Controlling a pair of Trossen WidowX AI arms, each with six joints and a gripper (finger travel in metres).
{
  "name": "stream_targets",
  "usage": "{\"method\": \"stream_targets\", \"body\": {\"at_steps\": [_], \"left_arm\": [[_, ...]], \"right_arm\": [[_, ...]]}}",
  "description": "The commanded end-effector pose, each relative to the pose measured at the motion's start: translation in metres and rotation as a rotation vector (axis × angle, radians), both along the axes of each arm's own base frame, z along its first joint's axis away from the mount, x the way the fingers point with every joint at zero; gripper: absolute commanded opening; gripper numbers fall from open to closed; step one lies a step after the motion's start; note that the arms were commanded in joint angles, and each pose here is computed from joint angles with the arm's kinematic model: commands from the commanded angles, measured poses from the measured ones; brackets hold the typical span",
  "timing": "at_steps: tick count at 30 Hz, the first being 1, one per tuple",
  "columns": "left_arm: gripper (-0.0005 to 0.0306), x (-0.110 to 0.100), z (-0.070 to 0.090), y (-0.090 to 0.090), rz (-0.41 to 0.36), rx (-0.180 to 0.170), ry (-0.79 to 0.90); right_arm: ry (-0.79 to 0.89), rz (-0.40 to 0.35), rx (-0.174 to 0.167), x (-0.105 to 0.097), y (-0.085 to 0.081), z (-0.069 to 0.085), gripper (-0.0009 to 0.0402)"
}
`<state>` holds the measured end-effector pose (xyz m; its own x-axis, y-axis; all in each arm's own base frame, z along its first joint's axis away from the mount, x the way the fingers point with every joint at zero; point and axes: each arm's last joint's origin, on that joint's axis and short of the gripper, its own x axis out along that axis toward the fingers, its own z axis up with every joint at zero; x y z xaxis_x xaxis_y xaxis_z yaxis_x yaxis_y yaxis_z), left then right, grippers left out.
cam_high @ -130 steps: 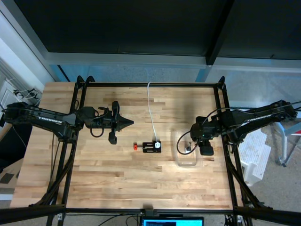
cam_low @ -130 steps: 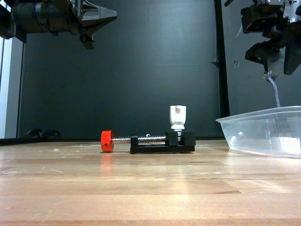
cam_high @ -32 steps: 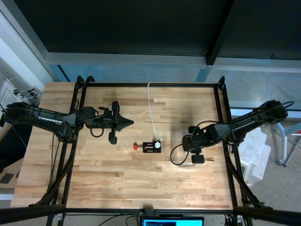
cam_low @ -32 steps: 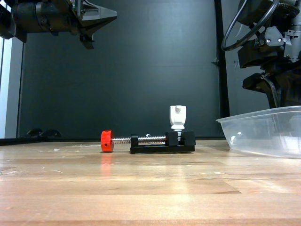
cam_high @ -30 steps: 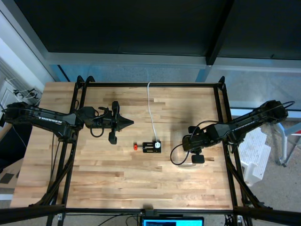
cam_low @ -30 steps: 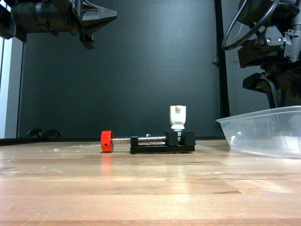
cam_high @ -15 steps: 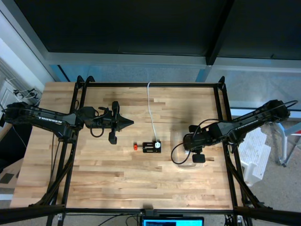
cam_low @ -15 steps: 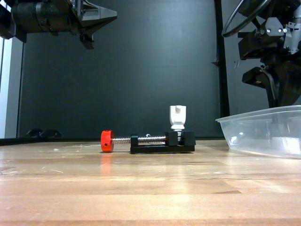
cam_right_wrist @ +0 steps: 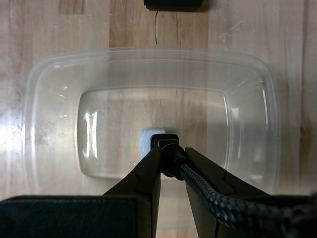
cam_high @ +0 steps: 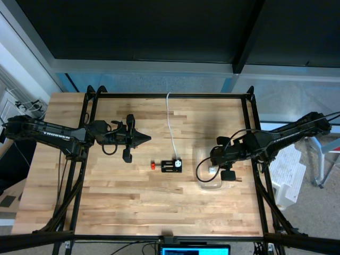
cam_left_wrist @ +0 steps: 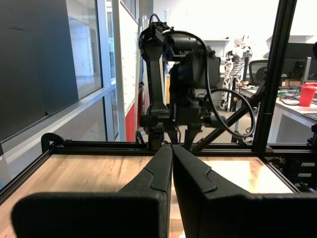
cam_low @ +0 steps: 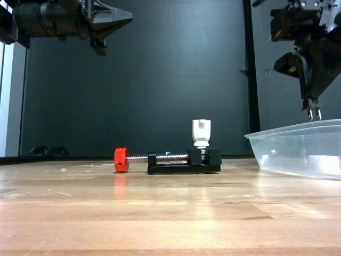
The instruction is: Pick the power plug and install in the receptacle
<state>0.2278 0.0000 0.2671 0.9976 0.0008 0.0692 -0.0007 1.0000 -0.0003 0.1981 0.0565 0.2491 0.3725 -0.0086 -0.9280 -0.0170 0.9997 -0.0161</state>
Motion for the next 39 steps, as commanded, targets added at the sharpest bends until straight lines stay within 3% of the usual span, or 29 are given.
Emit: {"method": "stream_targets", "body": {"at_steps": [1, 5, 18, 24, 26, 39], "left_arm": [[0.0, 0.0, 0.0, 0.0, 0.0, 0.0, -0.001], [0.0, 0.0, 0.0, 0.0, 0.0, 0.0, -0.001], [0.0, 0.0, 0.0, 0.0, 0.0, 0.0, -0.001], [0.0, 0.0, 0.0, 0.0, 0.0, 0.0, -0.001], [0.0, 0.0, 0.0, 0.0, 0.0, 0.0, -0.001], [0.0, 0.0, 0.0, 0.0, 0.0, 0.0, -0.001]], "right_arm": [[0.012, -0.003, -0.01, -0.003, -0.001, 0.008, 0.0], [0.014, -0.017, -0.052, -0.005, -0.003, 0.016, 0.0], [-0.011, -0.02, -0.045, 0.002, -0.001, 0.017, 0.0], [-0.001, -0.015, -0.062, 0.028, 0.002, 0.022, 0.0], [-0.004, -0.028, -0.085, 0.038, 0.001, 0.024, 0.0], [0.004, -0.022, -0.107, 0.102, 0.003, 0.028, 0.0]]}}
